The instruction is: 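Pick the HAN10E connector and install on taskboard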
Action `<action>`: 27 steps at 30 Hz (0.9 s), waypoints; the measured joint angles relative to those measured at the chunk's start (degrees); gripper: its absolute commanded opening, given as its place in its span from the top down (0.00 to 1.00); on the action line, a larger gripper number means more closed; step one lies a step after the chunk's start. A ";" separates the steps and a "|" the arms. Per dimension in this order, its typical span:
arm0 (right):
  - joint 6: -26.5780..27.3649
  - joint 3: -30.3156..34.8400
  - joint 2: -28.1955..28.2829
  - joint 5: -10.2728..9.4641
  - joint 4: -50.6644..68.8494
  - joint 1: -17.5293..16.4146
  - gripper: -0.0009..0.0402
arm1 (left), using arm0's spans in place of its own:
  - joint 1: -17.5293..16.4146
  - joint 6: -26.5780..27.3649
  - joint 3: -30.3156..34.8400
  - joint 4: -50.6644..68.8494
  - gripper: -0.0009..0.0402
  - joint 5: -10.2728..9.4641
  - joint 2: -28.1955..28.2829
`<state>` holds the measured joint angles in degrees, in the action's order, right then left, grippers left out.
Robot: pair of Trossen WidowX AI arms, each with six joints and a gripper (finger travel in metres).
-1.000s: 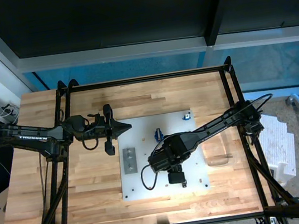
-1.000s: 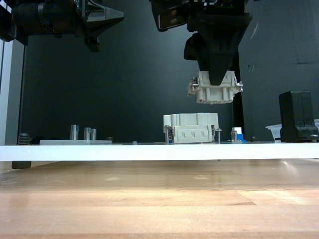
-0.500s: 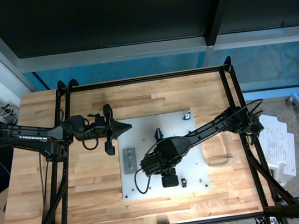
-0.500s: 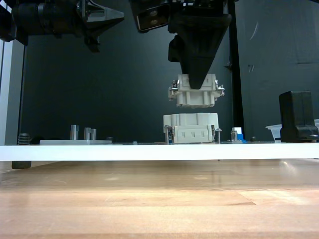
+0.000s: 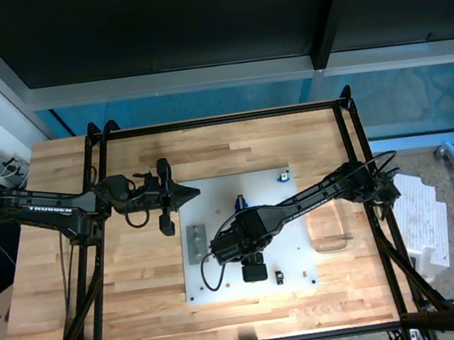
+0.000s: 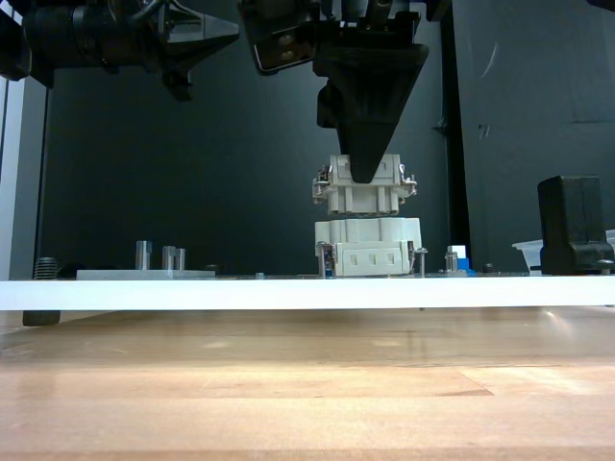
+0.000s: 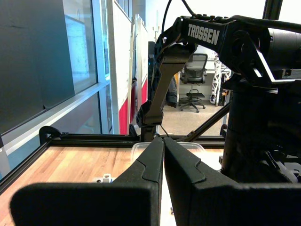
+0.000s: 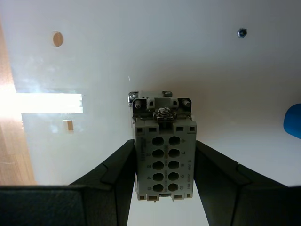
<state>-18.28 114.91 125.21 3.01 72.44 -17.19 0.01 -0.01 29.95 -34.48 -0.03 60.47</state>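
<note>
My right gripper [image 6: 363, 171] is shut on the HAN10E connector [image 6: 363, 196], a pale beige plug with metal ends. It hangs just over a matching beige socket [image 6: 370, 247] on the white taskboard [image 6: 192, 291], sitting slightly left of it. I cannot tell whether the two touch. In the right wrist view the connector [image 8: 164, 157] shows two rows of dark pin holes between the black fingers [image 8: 115, 172]. From above, the right gripper [image 5: 253, 269] hides the connector over the taskboard [image 5: 228, 288]. My left gripper [image 5: 193, 192] hovers shut at the board's far left corner.
On the board stand a grey metal block [image 5: 196, 243], a blue fitting [image 5: 239, 203] and a small black part [image 5: 279, 278]. A clear plastic tray [image 5: 330, 230] lies to the right of the board. A black block [image 6: 574, 226] stands at the right in the low view.
The right gripper has carried the connector leftward and down, from up and to the right of the socket to just above it. The left arm has not moved.
</note>
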 measured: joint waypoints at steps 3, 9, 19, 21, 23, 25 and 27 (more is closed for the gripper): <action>0.15 -0.15 0.15 -0.02 -0.02 -0.02 0.92 | 0.00 0.02 -0.02 0.00 0.98 0.02 0.00; 0.44 -0.17 0.57 -0.59 -0.17 -0.04 0.92 | 0.00 0.00 0.00 -0.02 0.98 0.02 0.02; 0.63 -0.22 0.59 -0.57 -0.46 -0.04 0.92 | 0.00 0.02 -0.02 -0.02 0.98 0.02 0.00; 0.63 -0.35 0.59 -0.57 -0.59 -0.04 0.92 | 0.00 0.00 0.00 0.00 0.98 0.02 0.00; 0.63 -0.37 0.59 -0.57 -0.63 -0.04 0.92 | 0.00 0.00 0.00 0.00 0.98 0.02 0.00; 0.68 -0.37 0.59 -0.55 -0.72 -0.04 0.92 | 0.00 0.00 0.00 0.00 0.98 0.02 0.00; 0.81 -0.37 0.74 -0.61 -0.83 -0.04 0.92 | 0.00 0.00 -0.02 0.00 0.98 0.00 0.00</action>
<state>-17.47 114.54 125.95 2.39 71.61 -17.23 0.01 -0.01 29.93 -34.48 -0.03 60.47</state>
